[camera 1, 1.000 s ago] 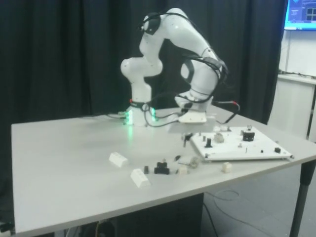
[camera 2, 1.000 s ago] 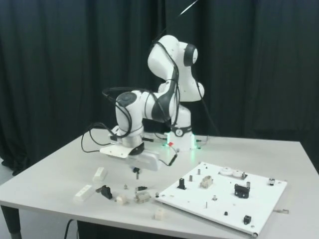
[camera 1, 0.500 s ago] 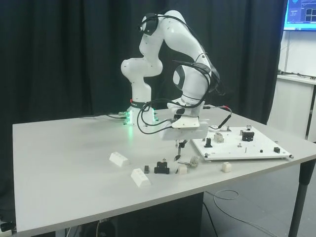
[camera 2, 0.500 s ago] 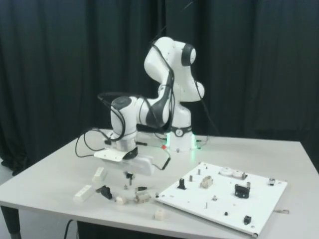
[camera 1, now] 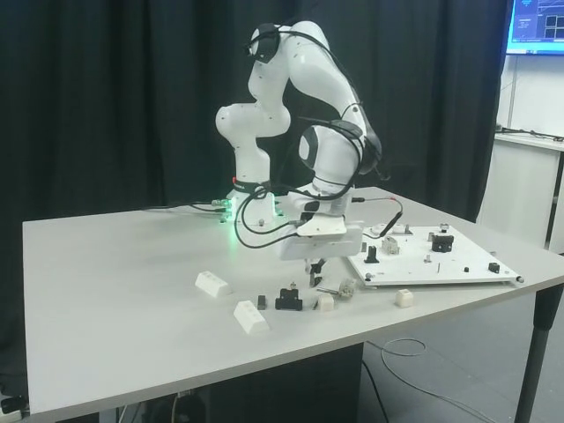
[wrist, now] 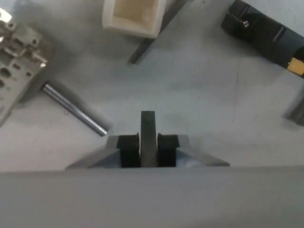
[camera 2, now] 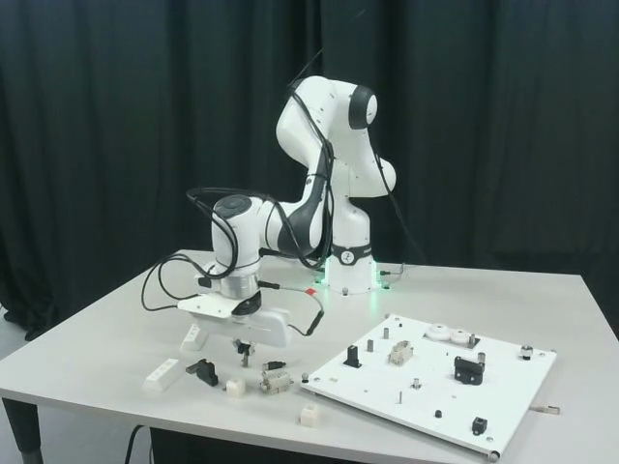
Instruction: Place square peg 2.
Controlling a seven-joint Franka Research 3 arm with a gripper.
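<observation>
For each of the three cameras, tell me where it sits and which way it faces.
Wrist view: on the arm's wrist, looking down past the end effector, shut on a peg.
First room view: off the table's front, board at its right; whole arm shows.
Second room view: another front angle, facing the base; whole arm shows.
Both room views share the board.

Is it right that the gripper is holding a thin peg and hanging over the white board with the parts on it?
Not quite. The gripper is shut on a thin peg, but it hangs over the bare grey table among the loose parts, beside the white board, not over it. The second room view shows this best.
</observation>
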